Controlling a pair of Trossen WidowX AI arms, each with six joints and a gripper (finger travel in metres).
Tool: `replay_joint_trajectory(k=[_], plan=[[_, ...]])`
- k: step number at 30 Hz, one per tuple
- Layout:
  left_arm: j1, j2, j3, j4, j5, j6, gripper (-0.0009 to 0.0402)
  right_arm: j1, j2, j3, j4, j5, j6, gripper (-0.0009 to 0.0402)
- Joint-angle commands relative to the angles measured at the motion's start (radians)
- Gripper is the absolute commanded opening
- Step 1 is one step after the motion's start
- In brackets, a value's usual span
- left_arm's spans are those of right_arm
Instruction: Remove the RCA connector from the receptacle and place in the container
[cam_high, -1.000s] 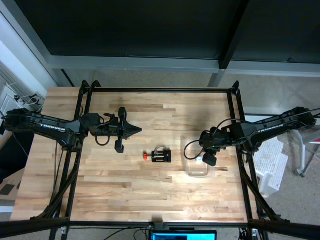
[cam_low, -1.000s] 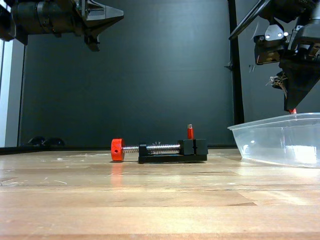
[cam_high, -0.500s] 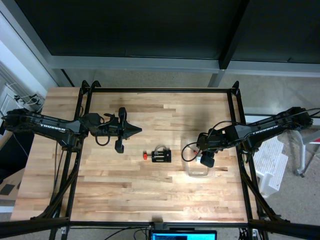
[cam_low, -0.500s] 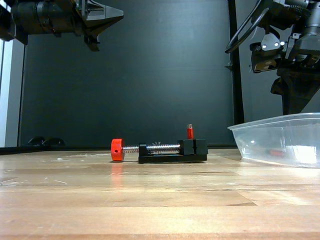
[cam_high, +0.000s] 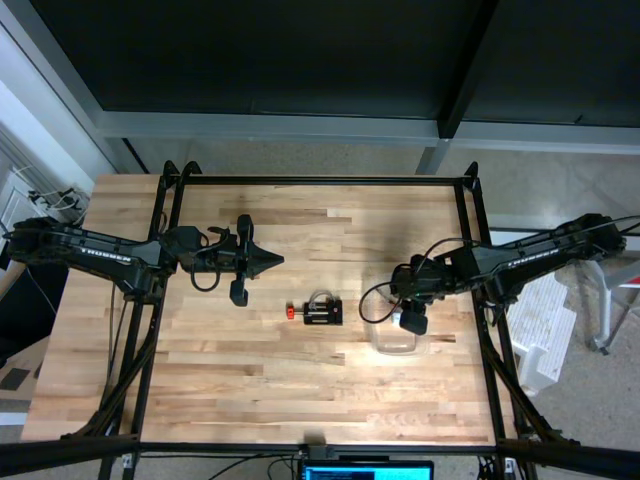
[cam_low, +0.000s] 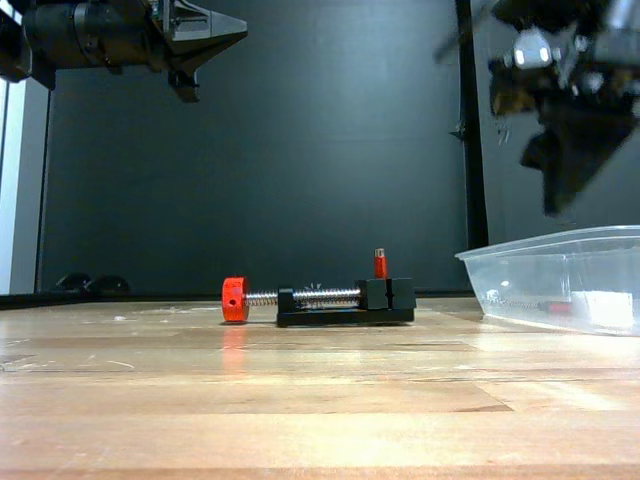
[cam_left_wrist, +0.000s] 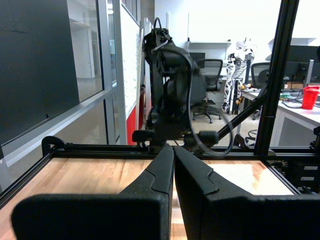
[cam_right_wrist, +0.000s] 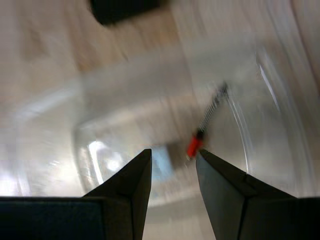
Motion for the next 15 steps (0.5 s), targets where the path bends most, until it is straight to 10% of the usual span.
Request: replay_joint_trajectory(k=[1,15], plan=[[0.000,0.000,0.000,0.000,0.000,0.000,0.0000,-0.019,0.000,0.078,0.002,0.008,-0.082,0.0104],[0.000,0.000,0.000,0.000,0.000,0.000,0.0000,-0.162,0.000,0.269,0.300,0.013,-0.400,0.0001]])
